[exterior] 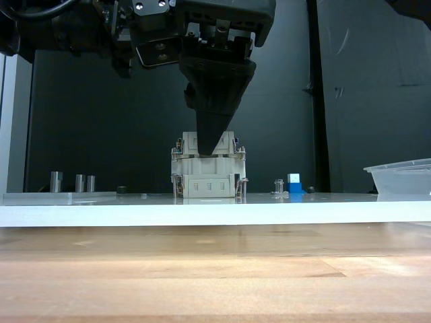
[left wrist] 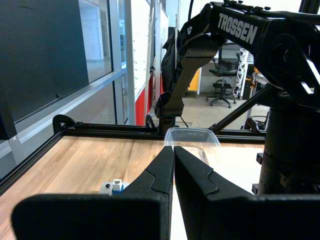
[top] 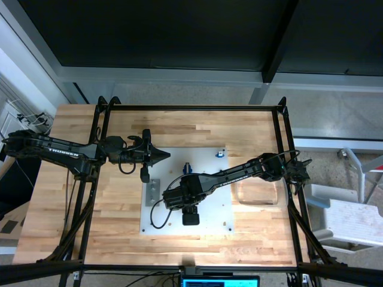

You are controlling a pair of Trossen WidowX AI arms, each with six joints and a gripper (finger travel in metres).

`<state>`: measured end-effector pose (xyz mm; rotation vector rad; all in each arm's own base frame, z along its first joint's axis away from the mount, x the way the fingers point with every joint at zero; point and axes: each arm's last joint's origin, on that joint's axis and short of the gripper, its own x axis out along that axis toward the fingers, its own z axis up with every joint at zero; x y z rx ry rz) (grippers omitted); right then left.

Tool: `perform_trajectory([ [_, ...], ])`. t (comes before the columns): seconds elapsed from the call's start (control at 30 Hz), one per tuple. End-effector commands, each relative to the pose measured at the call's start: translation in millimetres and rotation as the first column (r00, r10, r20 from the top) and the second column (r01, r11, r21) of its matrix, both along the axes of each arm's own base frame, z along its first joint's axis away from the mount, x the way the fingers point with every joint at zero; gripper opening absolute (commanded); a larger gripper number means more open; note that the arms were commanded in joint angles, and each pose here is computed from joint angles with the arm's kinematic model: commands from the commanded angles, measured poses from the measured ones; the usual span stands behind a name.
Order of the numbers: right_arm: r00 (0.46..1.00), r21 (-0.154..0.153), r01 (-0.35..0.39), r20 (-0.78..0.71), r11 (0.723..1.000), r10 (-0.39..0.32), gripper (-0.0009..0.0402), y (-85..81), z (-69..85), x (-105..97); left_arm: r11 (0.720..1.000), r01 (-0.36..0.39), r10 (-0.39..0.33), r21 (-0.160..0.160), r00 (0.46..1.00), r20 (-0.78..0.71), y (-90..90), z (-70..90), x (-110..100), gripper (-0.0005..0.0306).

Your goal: Remove the HAN10-E connector and place it in the container

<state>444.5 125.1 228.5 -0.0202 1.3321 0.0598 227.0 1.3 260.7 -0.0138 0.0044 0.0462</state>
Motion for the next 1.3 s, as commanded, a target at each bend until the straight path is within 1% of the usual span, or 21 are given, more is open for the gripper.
perform_trajectory([
  [0.03,1.000,0.001,-0.001,0.005,1.000,0.001,0.0085,-0.4,3.6,-1,1.000,0.000,0.000,0.000,1.000,0.000,0.0,0.1,0,0.0000],
  [0.27,1.000,0.003,-0.004,0.014,1.000,0.004,0.0073,-1.0,10.0,-4,1.000,0.000,0.000,0.000,1.000,0.000,0.0,0.1,0,0.0000],
  [0.63,1.000,0.007,-0.003,0.028,1.000,0.003,0.0074,-2.8,24.9,-10,1.000,0.000,0.000,0.000,1.000,0.000,0.0,0.1,0,0.0000],
  [0.9,0.999,0.014,0.000,0.049,1.000,0.000,0.0074,-5.5,43.4,-19,1.000,0.000,0.000,0.000,1.000,0.000,0.1,0.1,0,0.0000],
  [1.17,1.000,0.008,0.000,0.031,1.000,0.000,0.0074,-7.6,51.6,-27,1.000,0.000,0.000,0.000,1.000,0.000,0.0,0.1,0,0.0000],
  [1.27,0.999,0.014,0.007,0.048,1.000,-0.007,0.0074,-10.5,55.9,-31,1.000,0.000,0.000,0.000,1.000,0.000,0.1,0.1,0,0.0000],
  [1.3,0.998,0.018,0.014,0.058,1.000,-0.015,0.0074,-11.8,55.0,-33,1.000,0.000,0.000,0.000,1.000,0.000,0.0,0.1,0,0.0000],
])
